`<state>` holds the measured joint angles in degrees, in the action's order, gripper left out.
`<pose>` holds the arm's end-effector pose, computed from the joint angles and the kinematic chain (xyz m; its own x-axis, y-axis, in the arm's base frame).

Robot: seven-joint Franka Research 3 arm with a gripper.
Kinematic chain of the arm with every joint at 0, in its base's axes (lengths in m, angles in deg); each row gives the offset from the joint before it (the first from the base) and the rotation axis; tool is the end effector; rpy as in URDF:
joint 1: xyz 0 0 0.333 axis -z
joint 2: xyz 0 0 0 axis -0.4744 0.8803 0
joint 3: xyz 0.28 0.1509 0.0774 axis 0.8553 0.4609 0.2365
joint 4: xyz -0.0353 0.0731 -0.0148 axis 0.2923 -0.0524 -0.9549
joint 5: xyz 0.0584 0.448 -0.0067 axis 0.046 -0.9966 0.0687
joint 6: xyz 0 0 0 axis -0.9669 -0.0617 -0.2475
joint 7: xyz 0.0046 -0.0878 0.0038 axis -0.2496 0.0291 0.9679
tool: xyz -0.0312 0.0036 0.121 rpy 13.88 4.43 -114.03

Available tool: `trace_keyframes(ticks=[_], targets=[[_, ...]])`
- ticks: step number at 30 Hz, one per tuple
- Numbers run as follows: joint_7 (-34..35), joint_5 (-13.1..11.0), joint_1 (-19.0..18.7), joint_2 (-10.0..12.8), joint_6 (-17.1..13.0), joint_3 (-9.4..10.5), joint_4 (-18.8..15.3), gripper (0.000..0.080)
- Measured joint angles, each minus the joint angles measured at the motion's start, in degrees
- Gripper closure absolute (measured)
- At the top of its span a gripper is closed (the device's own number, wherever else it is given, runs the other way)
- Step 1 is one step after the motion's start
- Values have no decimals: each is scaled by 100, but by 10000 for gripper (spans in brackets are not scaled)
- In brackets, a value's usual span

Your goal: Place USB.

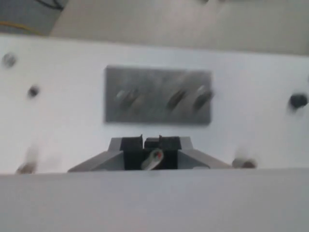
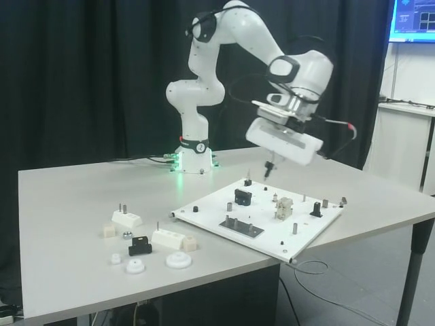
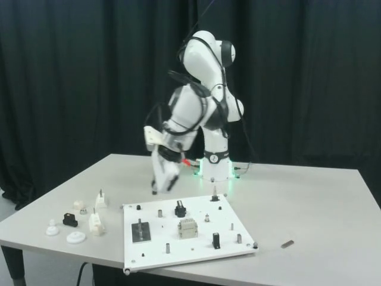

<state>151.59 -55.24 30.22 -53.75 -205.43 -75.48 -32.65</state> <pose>0.7085 -0.0172 0.3201 -0.2765 -0.8576 0.4337 -0.9610 0.2431 -0.1320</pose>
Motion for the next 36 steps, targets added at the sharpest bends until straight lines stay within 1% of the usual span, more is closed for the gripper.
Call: trace_keyframes(ticks=[5, 9, 12, 16, 19, 24, 28, 32, 36], targets=[[-323, 7, 325, -35, 32, -38, -8, 737], [-645, 6, 507, -62, 41, -176, -27, 737], [-844, 4, 589, -68, 41, -338, -35, 737], [-1117, -12, 631, -68, 34, -619, -48, 737], [-1339, -38, 648, -68, -29, -852, -81, 737], [-1562, -85, 683, -68, -257, -1230, -196, 737], [-1791, -145, 720, -68, -522, -1532, -328, 737], [-2009, -264, 777, -66, -850, -1820, -486, 737], [-2082, -404, 851, -65, -1234, -2071, -652, 737]])
